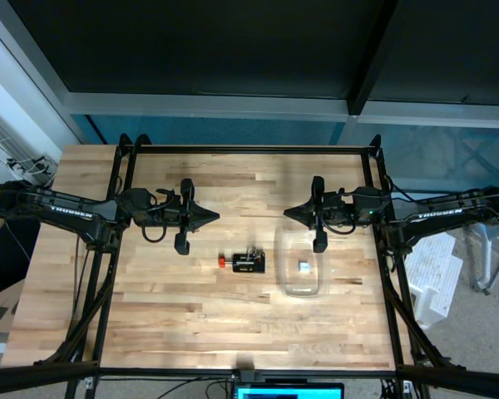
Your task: Pick the rca connector and install on the hub
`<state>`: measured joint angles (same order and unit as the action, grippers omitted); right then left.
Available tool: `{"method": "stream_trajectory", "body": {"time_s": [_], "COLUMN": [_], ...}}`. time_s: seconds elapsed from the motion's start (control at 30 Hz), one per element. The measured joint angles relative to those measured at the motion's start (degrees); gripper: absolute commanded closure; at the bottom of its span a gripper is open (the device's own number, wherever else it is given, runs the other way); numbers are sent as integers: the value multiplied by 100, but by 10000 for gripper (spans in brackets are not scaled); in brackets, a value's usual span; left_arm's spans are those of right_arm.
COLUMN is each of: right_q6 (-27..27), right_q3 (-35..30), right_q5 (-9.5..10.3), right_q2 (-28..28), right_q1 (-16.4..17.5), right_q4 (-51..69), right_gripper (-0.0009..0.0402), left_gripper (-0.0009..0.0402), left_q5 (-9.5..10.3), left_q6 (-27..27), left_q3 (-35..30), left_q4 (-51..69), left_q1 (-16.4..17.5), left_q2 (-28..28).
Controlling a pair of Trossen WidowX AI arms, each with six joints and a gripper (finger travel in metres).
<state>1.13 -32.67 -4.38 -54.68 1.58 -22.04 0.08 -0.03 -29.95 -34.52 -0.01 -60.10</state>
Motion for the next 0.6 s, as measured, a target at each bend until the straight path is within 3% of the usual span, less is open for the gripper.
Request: {"method": "stream_trajectory", "body": {"time_s": [0.6], "right_q6": [-2], "right_q3": [177], "right_q5": [151], "right_q2": [72], "right_q1": [0], "right_q4": [-225], "right_gripper": [393], "left_gripper": [393], "left_q5": [0], "left_q6": [0], "left_q3": [0], "left_q4": [0], "left_q1": [0], "left_q2": [0]}}
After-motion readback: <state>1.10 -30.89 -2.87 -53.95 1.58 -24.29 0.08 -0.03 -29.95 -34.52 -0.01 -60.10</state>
